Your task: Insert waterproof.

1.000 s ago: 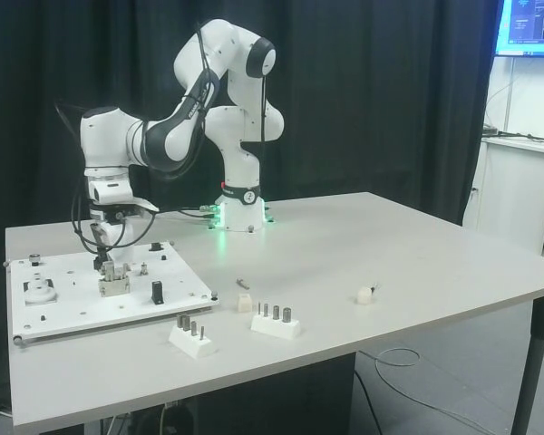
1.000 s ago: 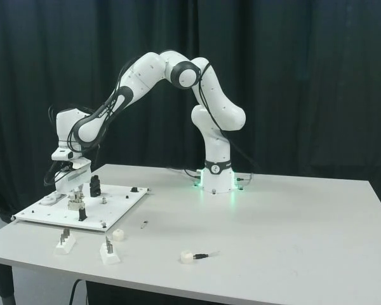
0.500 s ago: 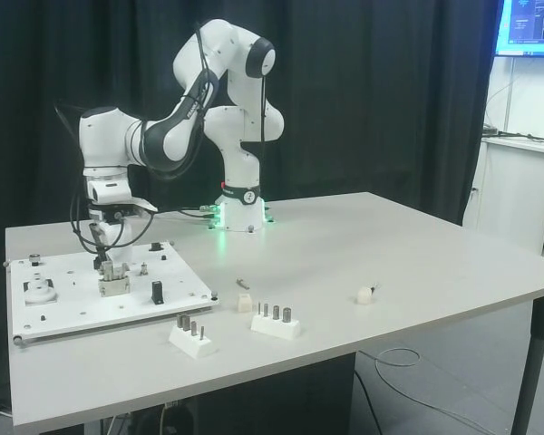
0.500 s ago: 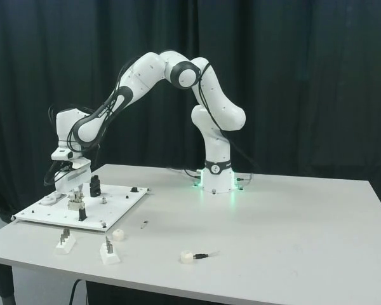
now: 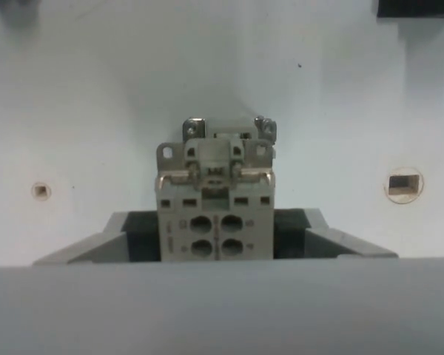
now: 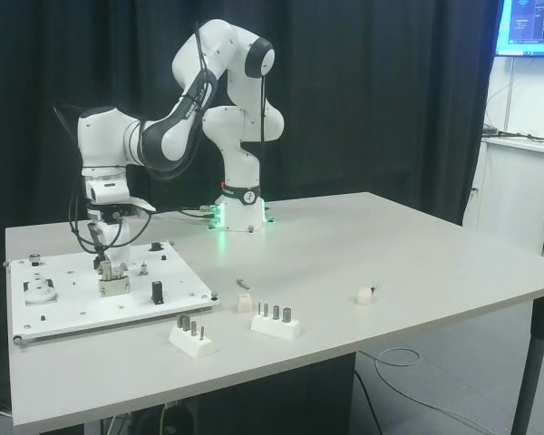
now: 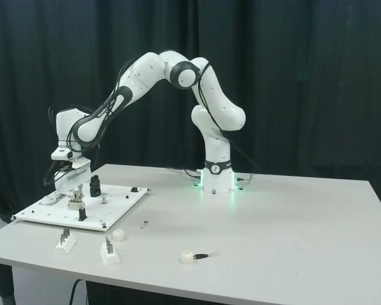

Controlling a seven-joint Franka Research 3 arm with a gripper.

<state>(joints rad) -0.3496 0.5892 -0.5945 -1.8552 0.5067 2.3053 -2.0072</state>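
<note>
the boxy waterproof connector [image 5: 214,203], four round sockets and metal clips, sits mid-frame on the smooth white board [image 6: 72,299] at the desk's [image 6: 390,245] left; the fingers' state cannot be told.

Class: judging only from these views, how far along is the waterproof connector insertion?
Done: the connector sits on the white board, directly below the gripper. In hand: the gripper hangs just above it. Left: whether it is fully seated cannot be told.
</note>
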